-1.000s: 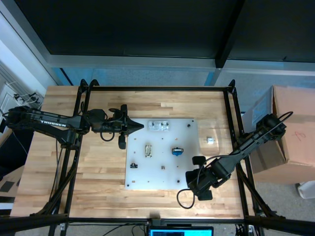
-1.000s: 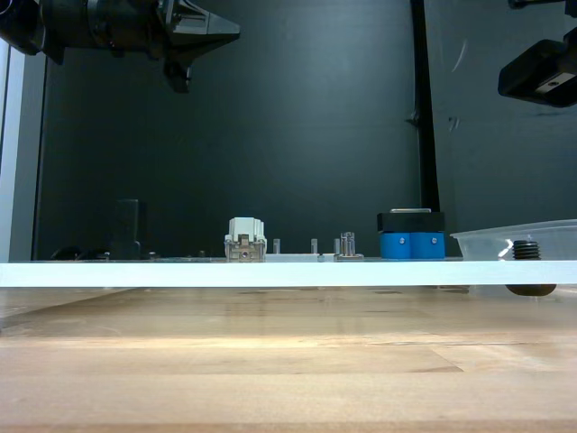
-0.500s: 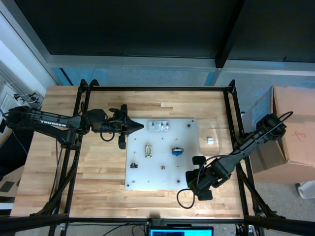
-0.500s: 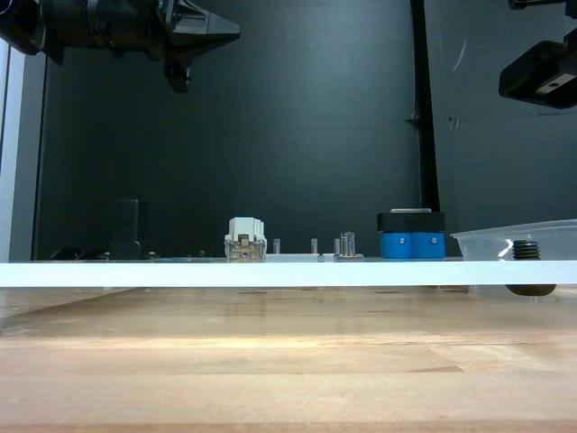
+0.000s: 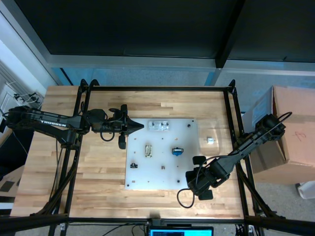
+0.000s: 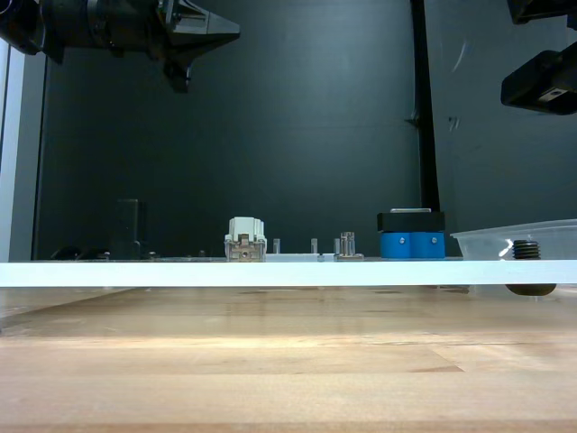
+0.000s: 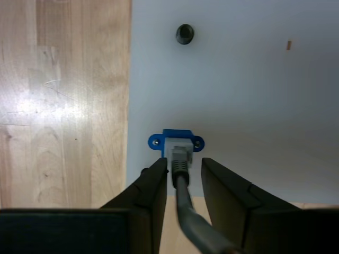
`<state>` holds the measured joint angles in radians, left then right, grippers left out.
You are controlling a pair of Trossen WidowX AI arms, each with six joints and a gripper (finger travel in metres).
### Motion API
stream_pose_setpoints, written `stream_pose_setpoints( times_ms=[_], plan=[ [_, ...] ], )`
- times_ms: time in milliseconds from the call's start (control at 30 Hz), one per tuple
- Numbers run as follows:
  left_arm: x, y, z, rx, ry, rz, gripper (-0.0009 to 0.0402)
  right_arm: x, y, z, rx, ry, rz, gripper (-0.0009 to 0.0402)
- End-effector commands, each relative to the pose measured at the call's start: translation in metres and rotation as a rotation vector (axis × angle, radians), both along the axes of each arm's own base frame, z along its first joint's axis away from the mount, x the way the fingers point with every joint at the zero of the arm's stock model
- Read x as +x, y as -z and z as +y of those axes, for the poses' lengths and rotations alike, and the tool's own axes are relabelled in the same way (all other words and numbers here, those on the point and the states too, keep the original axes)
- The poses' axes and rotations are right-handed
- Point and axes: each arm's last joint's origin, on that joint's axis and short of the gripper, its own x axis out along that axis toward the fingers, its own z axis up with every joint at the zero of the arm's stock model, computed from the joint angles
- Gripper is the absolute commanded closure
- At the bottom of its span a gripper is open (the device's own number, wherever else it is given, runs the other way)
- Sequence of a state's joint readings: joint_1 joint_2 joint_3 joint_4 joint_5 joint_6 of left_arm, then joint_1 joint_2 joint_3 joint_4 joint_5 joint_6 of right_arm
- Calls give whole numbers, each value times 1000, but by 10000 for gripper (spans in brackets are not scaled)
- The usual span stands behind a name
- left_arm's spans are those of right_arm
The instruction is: Pick the RJ45 connector and install on the taskboard
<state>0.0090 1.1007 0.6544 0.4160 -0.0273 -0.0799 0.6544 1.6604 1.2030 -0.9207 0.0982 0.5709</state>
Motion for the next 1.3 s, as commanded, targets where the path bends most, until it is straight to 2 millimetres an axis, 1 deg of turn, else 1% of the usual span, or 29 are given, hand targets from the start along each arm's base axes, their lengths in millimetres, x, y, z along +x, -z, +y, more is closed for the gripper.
stream_pose_setpoints(
  times_ms=[33,233,433,767,833,1067,1133,1300],
  plan=[
    [0,0,0,0,0,0,393,-1,-8,-1,12,2,-25,276],
    [0,0,0,0,0,0,393,-10,-18,-8,3,1,-8,249],
    [0,0,0,0,0,0,393,-18,-33,-13,28,-1,-43,235],
    [0,0,0,0,0,0,393,-19,-36,-14,34,-2,-52,241],
    [0,0,0,0,0,0,393,-20,-40,-17,39,-5,-66,247],
    [0,0,0,0,0,0,392,-21,-66,-48,37,25,-181,278],
    [0,0,0,0,0,0,393,-21,-74,-59,11,37,-234,289],
    [0,0,0,0,0,0,393,-18,-96,-91,12,91,-393,323]
  ],
)
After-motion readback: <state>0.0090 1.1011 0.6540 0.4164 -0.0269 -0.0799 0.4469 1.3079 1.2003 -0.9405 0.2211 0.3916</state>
